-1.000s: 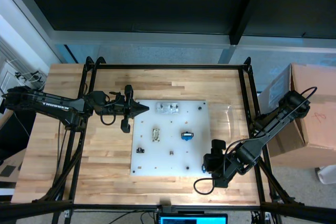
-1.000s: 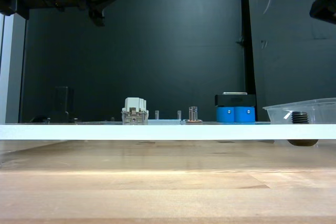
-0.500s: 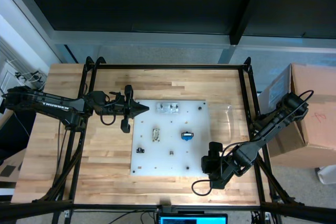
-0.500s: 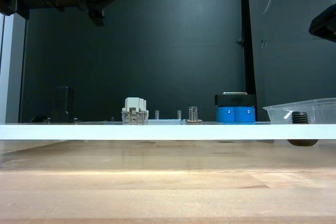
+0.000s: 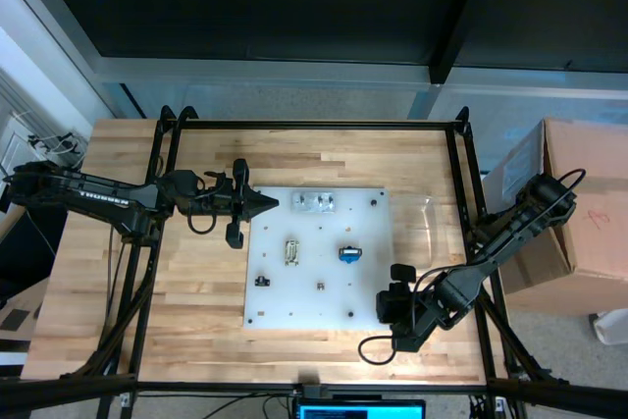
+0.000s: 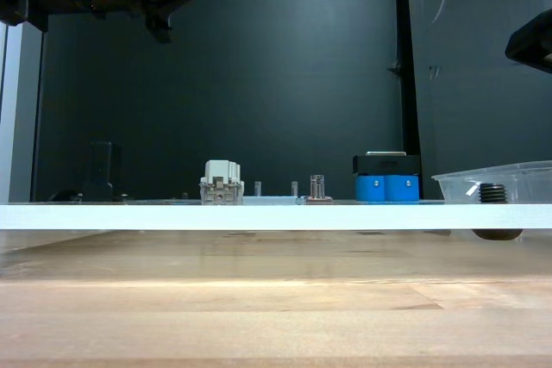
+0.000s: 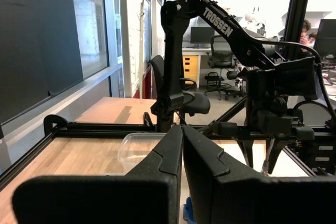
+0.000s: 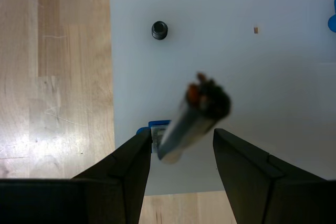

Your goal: Remove the RJ45 connector from the taskboard and place in the container

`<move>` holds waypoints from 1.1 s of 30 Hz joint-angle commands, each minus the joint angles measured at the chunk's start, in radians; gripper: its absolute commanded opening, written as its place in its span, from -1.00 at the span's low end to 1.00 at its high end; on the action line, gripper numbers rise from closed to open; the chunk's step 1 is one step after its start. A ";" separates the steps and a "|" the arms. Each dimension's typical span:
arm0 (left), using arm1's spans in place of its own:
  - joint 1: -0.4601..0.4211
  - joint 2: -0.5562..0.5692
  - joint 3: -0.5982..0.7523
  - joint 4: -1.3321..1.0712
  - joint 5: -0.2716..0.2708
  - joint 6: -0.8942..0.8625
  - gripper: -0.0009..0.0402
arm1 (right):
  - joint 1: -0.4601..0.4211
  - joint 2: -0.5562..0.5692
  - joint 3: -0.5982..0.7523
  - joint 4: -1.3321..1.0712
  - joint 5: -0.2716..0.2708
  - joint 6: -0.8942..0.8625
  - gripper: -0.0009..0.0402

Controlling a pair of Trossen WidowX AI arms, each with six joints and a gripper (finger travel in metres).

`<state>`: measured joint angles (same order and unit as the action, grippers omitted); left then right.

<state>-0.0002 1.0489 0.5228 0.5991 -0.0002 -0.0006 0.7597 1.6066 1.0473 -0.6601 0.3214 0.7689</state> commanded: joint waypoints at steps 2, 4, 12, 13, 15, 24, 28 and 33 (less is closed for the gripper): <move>0.000 0.000 0.000 0.000 0.000 0.000 -0.96 | 0.001 0.000 0.000 0.000 0.000 0.000 -0.25; 0.000 0.000 0.000 0.000 0.000 0.000 -0.96 | 0.001 0.000 0.000 0.000 0.000 0.000 -0.28; 0.000 0.000 0.000 0.000 0.000 0.000 -0.96 | 0.002 0.000 0.000 0.007 0.000 0.000 -0.49; 0.000 0.000 0.000 0.000 0.000 0.000 -0.96 | 0.003 0.000 0.000 0.007 0.000 0.000 -0.52; 0.000 0.000 0.000 0.000 0.000 0.000 -0.96 | 0.003 0.000 0.000 0.007 0.000 0.000 -0.57; 0.000 0.000 0.000 0.000 0.000 0.000 -0.96 | 0.004 0.000 0.000 0.009 0.000 0.002 -0.82; 0.000 0.000 0.000 0.000 0.000 0.000 -0.96 | 0.005 0.000 0.000 0.010 0.000 0.001 -0.97; 0.000 0.000 0.000 0.000 0.000 0.000 -0.96 | 0.005 0.000 0.000 0.014 0.000 0.001 -0.96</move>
